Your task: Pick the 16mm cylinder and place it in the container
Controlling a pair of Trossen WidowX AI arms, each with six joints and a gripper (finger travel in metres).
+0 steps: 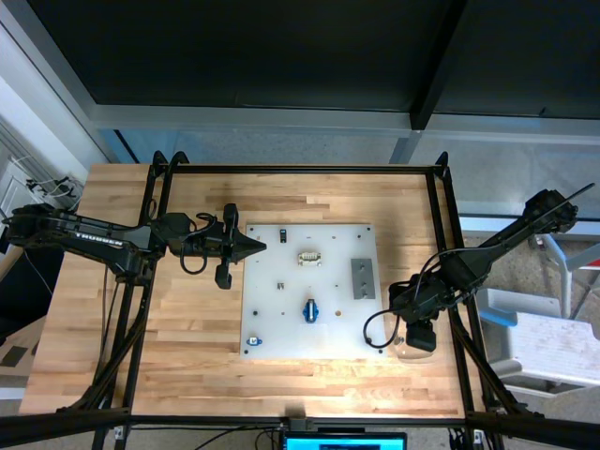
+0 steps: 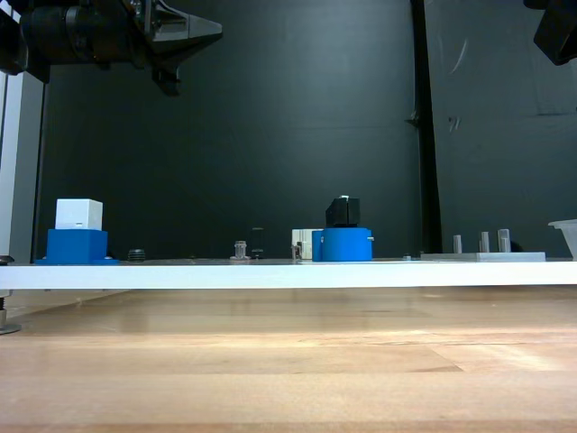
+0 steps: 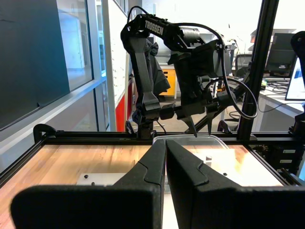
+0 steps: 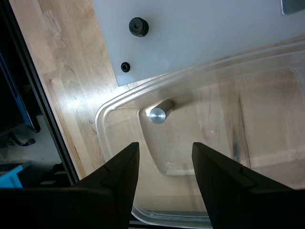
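Observation:
The 16mm cylinder [image 4: 157,114], a short pale metal peg, lies inside the container [image 4: 228,186], a clear rounded tray beside the white board's corner. My right gripper [image 4: 164,148] hangs open just above the tray with nothing between its fingers. From above, the right gripper [image 1: 422,336] covers most of the container [image 1: 403,354] at the board's near right corner. The left wrist view shows the right gripper [image 3: 201,131] pointing down over the container [image 3: 190,139]. My left gripper [image 1: 258,247] is shut and empty, raised at the board's left edge, and it is high up in the low view [image 2: 212,29].
The white board [image 1: 281,328] carries a blue upright piece [image 1: 310,309], a grey block [image 1: 362,277] with pegs [image 2: 482,242], a pale connector [image 1: 308,256] and a blue base with a white cube [image 2: 77,233]. Black frame rails [image 1: 442,216] border the wooden table.

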